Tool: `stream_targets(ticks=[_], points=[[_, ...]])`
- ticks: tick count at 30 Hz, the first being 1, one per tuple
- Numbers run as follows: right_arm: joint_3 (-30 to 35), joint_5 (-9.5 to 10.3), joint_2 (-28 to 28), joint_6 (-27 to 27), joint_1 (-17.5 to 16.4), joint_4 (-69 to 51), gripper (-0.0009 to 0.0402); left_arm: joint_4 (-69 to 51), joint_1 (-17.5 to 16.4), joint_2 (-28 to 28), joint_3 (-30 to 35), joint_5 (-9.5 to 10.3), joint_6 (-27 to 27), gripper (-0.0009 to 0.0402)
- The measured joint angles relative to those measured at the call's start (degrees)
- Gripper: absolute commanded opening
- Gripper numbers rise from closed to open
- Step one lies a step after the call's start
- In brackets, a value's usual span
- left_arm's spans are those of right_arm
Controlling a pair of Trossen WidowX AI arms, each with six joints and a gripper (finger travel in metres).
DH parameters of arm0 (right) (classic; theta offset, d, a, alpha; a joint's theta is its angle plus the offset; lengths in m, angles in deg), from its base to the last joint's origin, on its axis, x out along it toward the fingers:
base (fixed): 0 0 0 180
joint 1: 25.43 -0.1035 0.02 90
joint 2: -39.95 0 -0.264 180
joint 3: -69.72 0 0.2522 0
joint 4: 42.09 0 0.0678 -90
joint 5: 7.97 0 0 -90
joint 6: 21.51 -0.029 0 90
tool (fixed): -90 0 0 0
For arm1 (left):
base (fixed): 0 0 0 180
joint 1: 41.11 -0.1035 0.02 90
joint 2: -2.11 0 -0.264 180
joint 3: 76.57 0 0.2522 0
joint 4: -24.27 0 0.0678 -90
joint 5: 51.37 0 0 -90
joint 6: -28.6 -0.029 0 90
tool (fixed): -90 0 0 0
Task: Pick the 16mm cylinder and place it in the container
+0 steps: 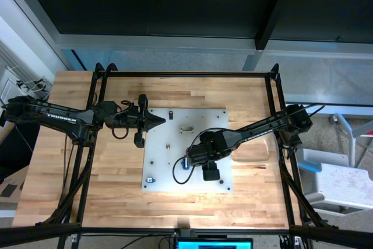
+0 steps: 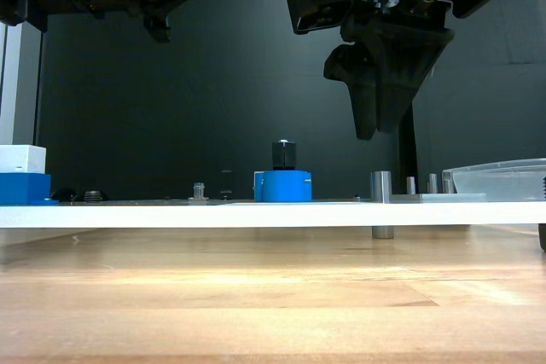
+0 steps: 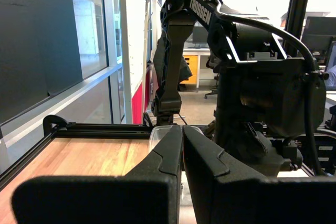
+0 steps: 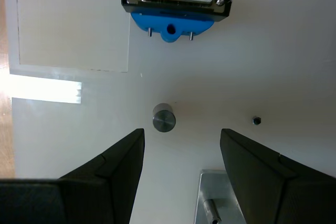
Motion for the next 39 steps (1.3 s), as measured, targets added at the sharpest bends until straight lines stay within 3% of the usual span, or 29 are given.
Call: stream_targets(ticks=[20, 39], points=[[-0.02, 0.28, 4.04, -0.42, -0.85, 1.55, 0.0201, 0.0, 0.0, 0.0, 0.0, 0.0, 0.0, 0.0], [-1.55, 0.66, 4.15, -1.27, -0.9, 3.41, 0.0201, 0.0, 0.0, 0.02, 0.02, 0.0, 0.0, 0.0]])
